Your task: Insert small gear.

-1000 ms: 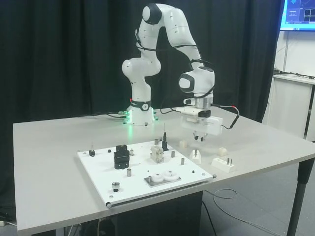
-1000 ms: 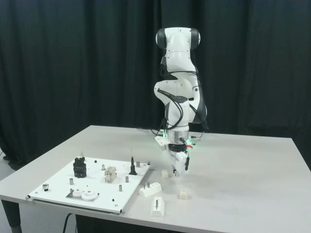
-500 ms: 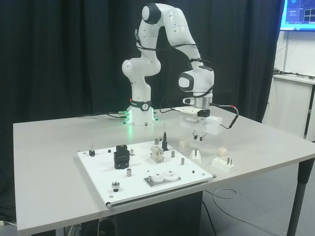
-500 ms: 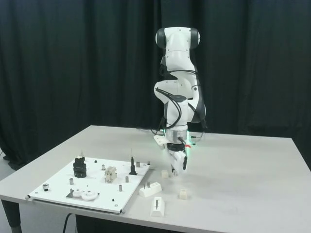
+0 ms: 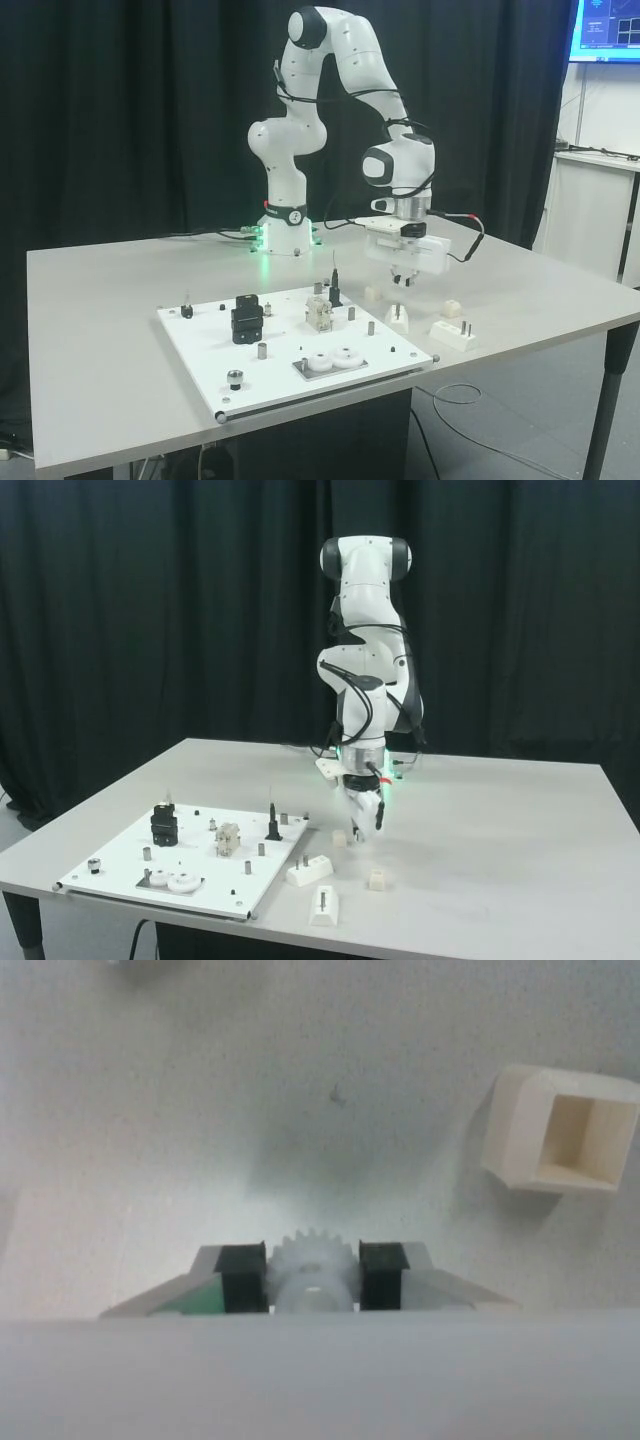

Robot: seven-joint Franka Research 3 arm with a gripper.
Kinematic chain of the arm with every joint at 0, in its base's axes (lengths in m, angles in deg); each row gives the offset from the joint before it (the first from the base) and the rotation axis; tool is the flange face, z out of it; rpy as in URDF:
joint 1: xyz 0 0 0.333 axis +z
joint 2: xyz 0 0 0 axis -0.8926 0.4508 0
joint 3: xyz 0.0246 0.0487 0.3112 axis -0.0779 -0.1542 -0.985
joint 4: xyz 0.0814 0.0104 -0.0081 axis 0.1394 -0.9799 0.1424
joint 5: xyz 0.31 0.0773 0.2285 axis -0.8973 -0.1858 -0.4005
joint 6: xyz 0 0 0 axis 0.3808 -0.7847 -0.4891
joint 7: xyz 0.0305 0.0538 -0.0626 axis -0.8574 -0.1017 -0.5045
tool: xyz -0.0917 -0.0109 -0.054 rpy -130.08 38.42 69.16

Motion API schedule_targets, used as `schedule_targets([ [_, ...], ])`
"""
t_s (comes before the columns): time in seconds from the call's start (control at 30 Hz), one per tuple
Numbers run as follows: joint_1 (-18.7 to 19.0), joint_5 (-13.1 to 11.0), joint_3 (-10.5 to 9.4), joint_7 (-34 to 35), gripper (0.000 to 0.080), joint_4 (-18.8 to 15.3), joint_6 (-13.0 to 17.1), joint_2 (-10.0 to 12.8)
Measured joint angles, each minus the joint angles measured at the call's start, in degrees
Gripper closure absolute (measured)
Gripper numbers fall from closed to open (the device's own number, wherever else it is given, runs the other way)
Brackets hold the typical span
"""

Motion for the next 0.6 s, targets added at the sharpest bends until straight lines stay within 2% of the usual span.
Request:
schedule_targets([
  [0.27,0.0,0.0,0.38,0.23,0.0608,0.22,0.0,-0.05],
  [0.6,0.0,0.08,2.22,0.1,0.0608,2.47,0.0,-0.31],
])
